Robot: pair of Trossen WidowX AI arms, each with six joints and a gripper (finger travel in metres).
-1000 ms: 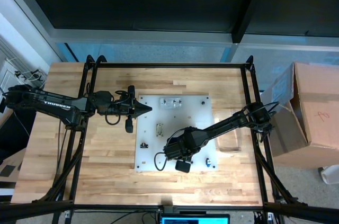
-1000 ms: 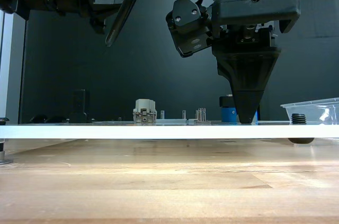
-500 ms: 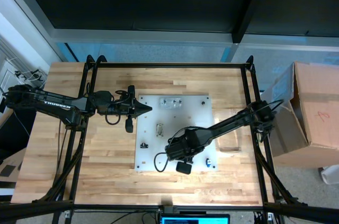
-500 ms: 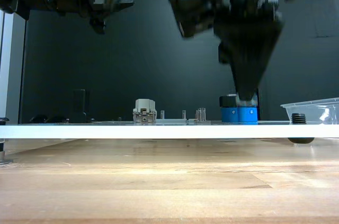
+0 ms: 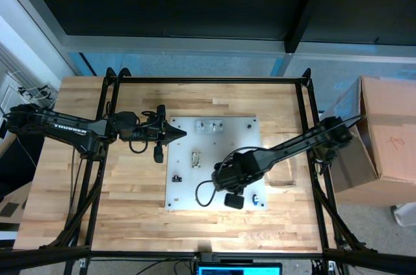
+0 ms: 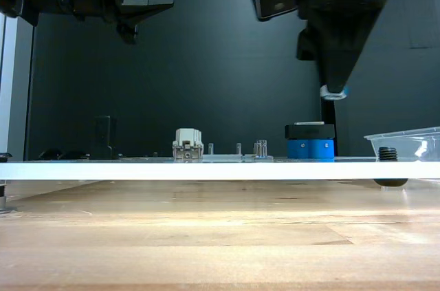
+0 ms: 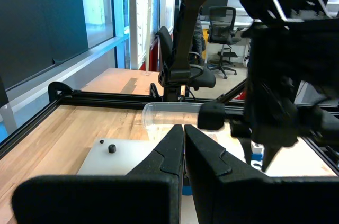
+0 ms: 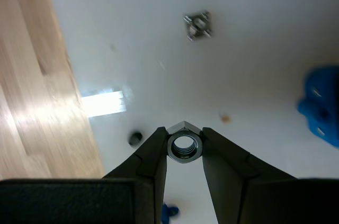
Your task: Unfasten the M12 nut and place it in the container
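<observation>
M12 nut (image 8: 184, 146) pinched in the jaws of the right gripper (image 6: 333, 90) high above the white board (image 5: 234, 138), blue block (image 6: 310, 148) just beneath, bare ribbed stud (image 6: 388, 154) and clear container (image 6: 412, 141) off to their right; left gripper (image 6: 165, 0), jaws pressed together, aloft over the board's left edge, on the left arm (image 5: 68, 130) lettered "TROSSEN".

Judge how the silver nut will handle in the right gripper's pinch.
The nut, held clear of the board by the right gripper, looks rigid metal, probably dense for its size. Only its flats meet the fingers, so it might pivot or slip. Dropped, it could roll. The left gripper hangs high at left.
</observation>
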